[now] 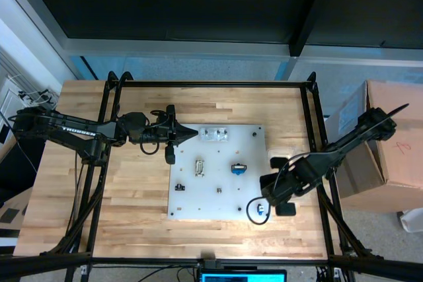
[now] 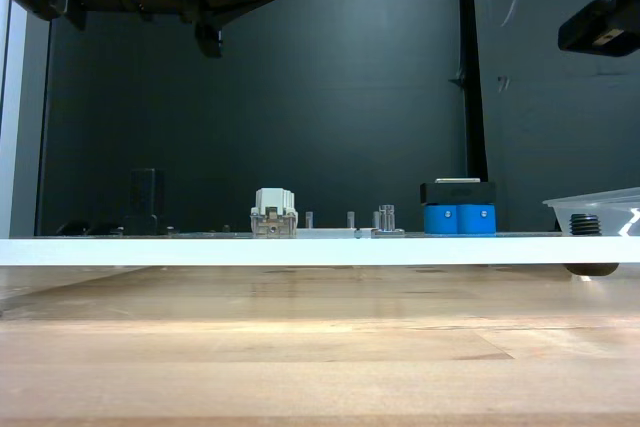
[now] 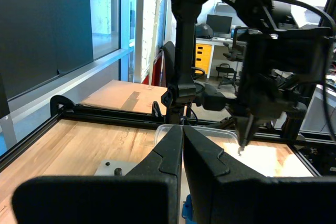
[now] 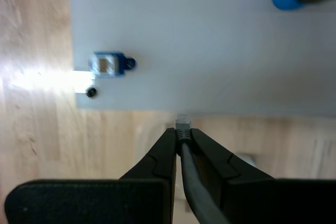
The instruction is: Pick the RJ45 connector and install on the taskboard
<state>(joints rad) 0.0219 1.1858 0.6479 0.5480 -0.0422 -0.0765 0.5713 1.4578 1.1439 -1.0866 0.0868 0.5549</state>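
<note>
Two grippers hang above the table. In the high view the left gripper (image 1: pixel 192 134), pinched closed on nothing, sits by the upper-left edge of the white taskboard (image 1: pixel 211 204). The right gripper (image 4: pixel 181 131), off the board's lower-right corner, clamps the RJ45 connector (image 4: pixel 181 124), held clear of the board near a blue socket (image 4: pixel 107 64).

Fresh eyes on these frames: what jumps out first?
First, the right gripper, shut on the RJ45 connector, with its cable trailing back between the fingers. It is held in the air by the near right corner of the white taskboard, clear of the blue port. Next, the left gripper, shut and empty, raised over the board's far left corner.
</note>
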